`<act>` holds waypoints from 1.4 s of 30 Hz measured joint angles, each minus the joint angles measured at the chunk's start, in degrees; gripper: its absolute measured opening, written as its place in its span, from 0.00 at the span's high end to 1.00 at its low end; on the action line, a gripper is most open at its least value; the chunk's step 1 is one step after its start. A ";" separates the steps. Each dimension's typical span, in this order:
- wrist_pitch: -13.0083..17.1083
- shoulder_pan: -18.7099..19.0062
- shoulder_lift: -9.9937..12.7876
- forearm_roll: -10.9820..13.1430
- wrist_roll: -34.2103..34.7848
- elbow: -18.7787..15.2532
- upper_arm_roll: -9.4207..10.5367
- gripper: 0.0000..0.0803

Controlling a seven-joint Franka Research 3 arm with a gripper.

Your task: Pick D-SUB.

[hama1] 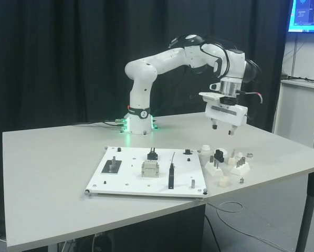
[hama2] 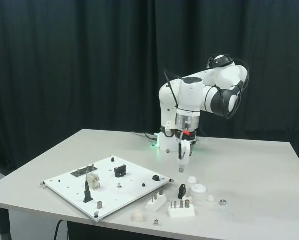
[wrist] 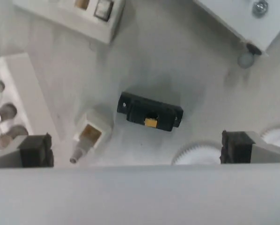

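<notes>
Grey tabletop fills the scene, backed by black curtains. Nearest the first room camera lies a white board with small fittings bolted on it. Just beyond its corner is a cluster of loose parts: white blocks holding pins, white gears, and the black connector, the D-SUB, among them.

In the wrist view the connector lies flat on the table, between the two black fingertips and a little ahead of them, with a small white plug just beside it and a white gear near its other side.

Above all this hangs the gripper, fingers spread wide and holding nothing, well clear of the table. Farther back stands the white arm's base.

By my reading this is the approach step: lined up overhead, not yet descending. Next it needs a straight drop so the fingers straddle the connector's narrow sides, clear of plug and gear, then a close.
</notes>
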 joint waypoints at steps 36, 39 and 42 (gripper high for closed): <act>0.14 -1.65 0.00 2.64 -40.67 0.38 2.80 0.00; 0.30 -1.91 0.00 3.38 -43.77 0.38 3.27 0.00; 0.77 -2.18 0.00 4.11 -47.22 0.38 3.81 0.00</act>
